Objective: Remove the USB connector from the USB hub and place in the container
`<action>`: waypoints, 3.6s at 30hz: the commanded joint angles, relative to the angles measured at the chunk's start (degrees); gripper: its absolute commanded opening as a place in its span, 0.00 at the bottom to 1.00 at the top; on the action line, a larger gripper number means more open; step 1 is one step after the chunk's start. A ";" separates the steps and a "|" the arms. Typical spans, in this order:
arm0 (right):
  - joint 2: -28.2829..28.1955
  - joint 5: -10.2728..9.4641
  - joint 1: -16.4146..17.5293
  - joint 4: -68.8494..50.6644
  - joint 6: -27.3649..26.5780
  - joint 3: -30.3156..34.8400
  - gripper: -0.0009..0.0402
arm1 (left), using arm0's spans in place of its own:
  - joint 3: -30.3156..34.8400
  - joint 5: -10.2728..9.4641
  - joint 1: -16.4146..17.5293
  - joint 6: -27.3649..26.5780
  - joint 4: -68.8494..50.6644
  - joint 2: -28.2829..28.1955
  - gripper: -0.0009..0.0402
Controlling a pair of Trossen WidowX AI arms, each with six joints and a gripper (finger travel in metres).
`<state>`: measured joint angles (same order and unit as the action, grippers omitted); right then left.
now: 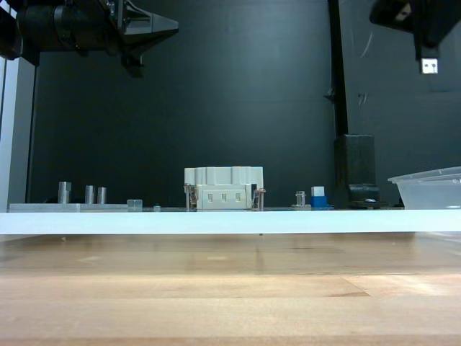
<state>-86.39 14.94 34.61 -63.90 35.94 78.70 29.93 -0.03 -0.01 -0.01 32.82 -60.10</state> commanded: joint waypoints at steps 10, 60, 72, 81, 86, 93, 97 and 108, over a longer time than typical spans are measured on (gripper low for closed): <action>7.72 0.48 0.02 0.11 1.97 -7.34 0.02 | 0.02 0.00 0.02 0.02 0.02 -0.02 0.02; 19.43 -3.02 4.15 1.42 14.86 -29.49 0.53 | 0.02 0.00 0.02 0.02 0.02 -0.02 0.02; 19.43 -2.97 4.17 1.68 15.21 -29.49 0.54 | 0.02 0.00 0.00 0.02 0.02 0.00 0.02; 19.43 -2.99 4.17 1.88 15.28 -29.49 0.54 | 0.02 0.00 0.02 0.02 0.02 -0.02 0.02; 19.43 -2.97 4.17 2.01 15.52 -29.49 0.54 | 0.02 0.00 0.00 0.02 0.02 -0.02 0.02; 19.43 -2.97 4.17 2.08 15.89 -29.49 0.54 | 0.02 0.00 0.00 0.02 0.02 -0.02 0.02; 19.43 -2.97 4.17 2.12 16.09 -29.49 0.54 | 0.02 0.00 0.00 0.02 0.02 -0.02 0.02; 19.43 -2.97 4.17 2.58 16.09 -29.49 0.54 | 0.02 0.00 0.00 0.02 0.02 -0.02 0.02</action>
<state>-66.94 11.94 38.76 -61.36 52.03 49.19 29.95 -0.05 -0.01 0.01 32.84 -60.10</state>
